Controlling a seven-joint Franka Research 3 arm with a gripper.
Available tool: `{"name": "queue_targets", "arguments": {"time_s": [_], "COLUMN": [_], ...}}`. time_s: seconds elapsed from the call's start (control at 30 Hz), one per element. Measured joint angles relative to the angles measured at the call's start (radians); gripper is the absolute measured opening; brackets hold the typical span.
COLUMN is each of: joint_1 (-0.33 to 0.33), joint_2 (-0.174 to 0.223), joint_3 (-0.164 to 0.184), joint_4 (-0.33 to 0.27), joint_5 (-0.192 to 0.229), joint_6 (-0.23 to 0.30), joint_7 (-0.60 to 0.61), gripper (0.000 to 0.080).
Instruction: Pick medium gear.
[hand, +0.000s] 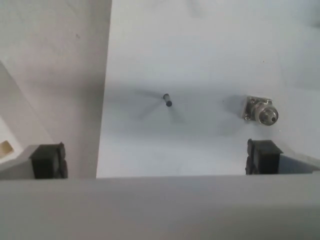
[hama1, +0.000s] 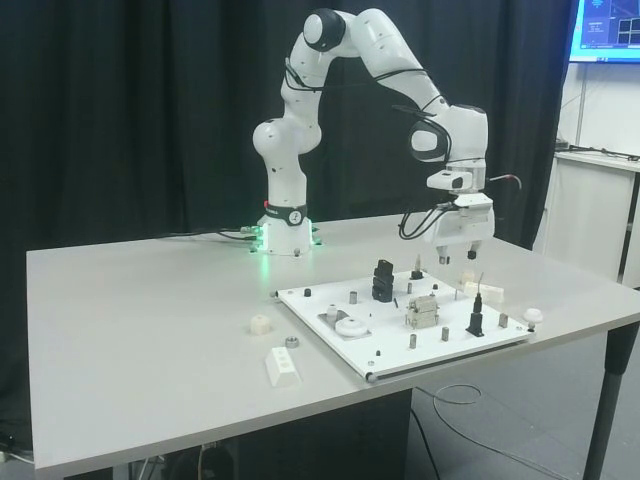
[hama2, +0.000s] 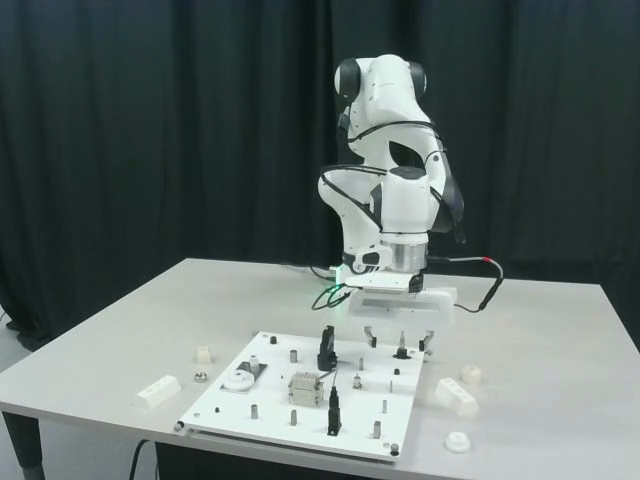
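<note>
Hovering jaws (hand: 155, 159) spread wide (empty), above white board (hand: 210, 60)

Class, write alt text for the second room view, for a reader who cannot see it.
A white robot arm on a grey table holds its open hand just above the far edge of a white board studded with small pegs and fittings. A few small white parts lie loose on the table either side of the board, against a black curtain.

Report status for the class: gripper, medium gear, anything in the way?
Gripper open, empty, above white board's far edge. White gear on board, away from gripper; which is medium, unclear. Black peg and metal connector directly below.
</note>
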Motion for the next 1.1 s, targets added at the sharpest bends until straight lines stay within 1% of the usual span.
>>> {"name": "queue_targets", "arguments": {"time_s": [0.37, 0.63, 0.9, 1.1], "joint_1": [0.000, -0.002, -0.008, -0.008], "joint_2": [0.000, 0.000, 0.000, 0.000], "joint_3": [-0.001, -0.007, -0.007, -0.007], "joint_4": [0.005, 0.011, 0.022, 0.030], "joint_5": [0.000, 0.000, 0.000, -0.005], "joint_6": [0.000, 0.000, 0.000, 0.000], "joint_7": [0.049, 0.088, 0.089, 0.055], "gripper": [0.0800, 0.0800, 0.0800, 0.0800]}}
